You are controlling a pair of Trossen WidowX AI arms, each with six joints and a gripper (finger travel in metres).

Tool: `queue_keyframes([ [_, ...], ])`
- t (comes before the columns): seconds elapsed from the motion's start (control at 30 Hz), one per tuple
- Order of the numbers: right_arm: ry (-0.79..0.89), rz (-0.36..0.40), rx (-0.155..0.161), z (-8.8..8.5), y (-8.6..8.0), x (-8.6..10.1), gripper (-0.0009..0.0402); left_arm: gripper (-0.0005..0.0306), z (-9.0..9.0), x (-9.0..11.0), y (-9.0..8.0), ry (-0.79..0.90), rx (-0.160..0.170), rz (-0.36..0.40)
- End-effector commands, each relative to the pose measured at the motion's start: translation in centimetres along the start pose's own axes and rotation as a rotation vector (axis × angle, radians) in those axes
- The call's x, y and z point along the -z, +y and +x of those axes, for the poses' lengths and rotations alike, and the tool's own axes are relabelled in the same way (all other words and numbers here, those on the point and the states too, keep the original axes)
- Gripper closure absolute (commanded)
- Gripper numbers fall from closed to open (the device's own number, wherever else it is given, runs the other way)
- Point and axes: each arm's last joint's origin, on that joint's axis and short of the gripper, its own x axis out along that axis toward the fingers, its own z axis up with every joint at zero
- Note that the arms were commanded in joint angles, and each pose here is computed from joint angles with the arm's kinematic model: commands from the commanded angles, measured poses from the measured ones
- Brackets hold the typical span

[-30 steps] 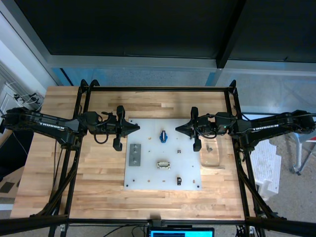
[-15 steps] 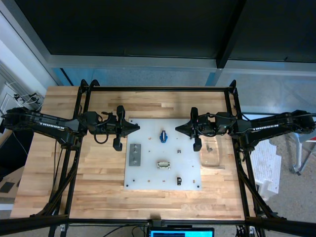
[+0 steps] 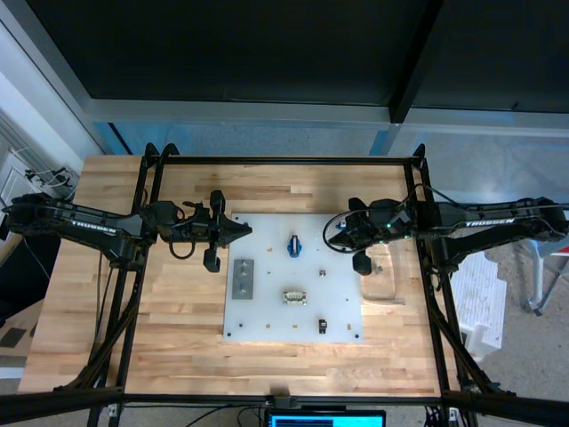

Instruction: Pick the 16mm bar and install on taskboard

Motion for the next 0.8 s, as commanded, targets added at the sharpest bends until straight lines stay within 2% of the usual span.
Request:
queue_keyframes([
  [0.03,0.116,-0.039,-0.001,-1.1,0.0,-0.2,0.0393,0.0300,0.0,0.0,0.0,0.000,0.000,0.000],
  [0.13,0.224,-0.080,-0.006,-2.1,0.0,-0.1,0.0393,0.0300,0.0,0.0,0.0,0.000,0.000,0.000],
  [0.47,0.466,-0.089,-0.014,-4.5,0.0,0.3,0.0393,0.0300,0.0,0.0,0.0,0.000,0.000,0.000],
  [0.63,0.559,-0.134,-0.031,-5.0,0.0,0.8,0.0393,0.0300,0.0,0.0,0.0,0.000,0.000,0.000],
  [0.8,0.681,-0.187,-0.056,-4.7,0.0,1.6,0.0393,0.0300,0.0,0.0,0.0,0.000,0.000,0.000],
])
